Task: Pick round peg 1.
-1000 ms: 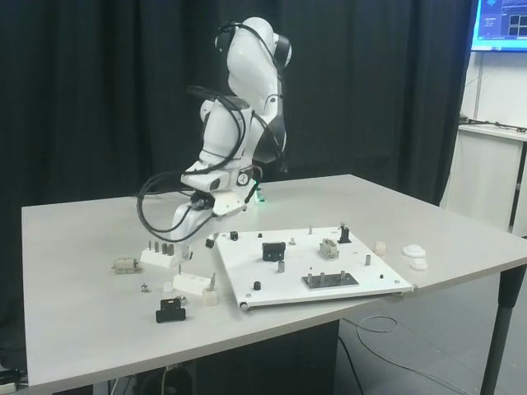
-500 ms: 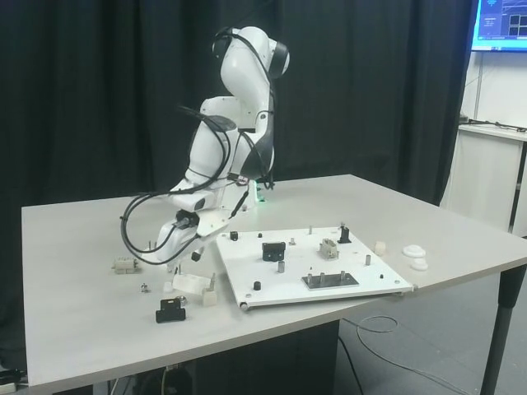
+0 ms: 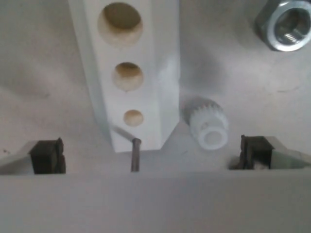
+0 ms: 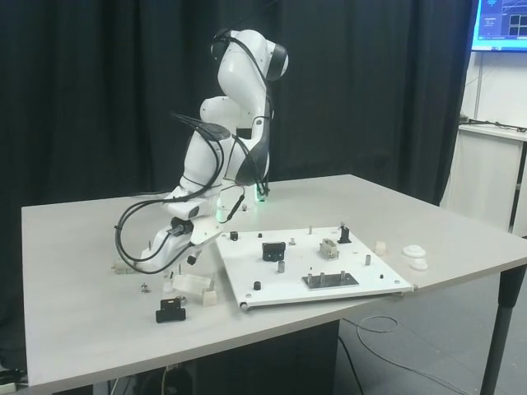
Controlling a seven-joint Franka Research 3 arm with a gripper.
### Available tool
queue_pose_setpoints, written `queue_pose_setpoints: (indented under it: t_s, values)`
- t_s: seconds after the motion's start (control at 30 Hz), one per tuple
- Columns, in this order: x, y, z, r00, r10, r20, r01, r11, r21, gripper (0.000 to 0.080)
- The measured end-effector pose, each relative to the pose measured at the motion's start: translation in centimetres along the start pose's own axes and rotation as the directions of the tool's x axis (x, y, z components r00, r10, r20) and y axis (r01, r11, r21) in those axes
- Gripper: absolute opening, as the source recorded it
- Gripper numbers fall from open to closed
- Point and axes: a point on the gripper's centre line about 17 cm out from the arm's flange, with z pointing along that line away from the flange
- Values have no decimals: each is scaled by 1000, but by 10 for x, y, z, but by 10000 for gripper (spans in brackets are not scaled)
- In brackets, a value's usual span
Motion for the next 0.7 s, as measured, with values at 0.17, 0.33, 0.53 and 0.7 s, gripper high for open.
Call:
queue_pose_setpoints:
  t_s: [0.17, 0.33, 0.53, 0.7]
  values:
    - [-1, -4, 3, 1000, -1, 3, 1, 1000, 7, 800]
    - [-2, -5, 4, 1000, -1, 3, 1, 1000, 9, 695]
    - [-1, -5, 4, 1000, 0, 3, 0, 1000, 10, 481]
    - [-1, -5, 4, 1000, 0, 2, -1, 1000, 10, 282]
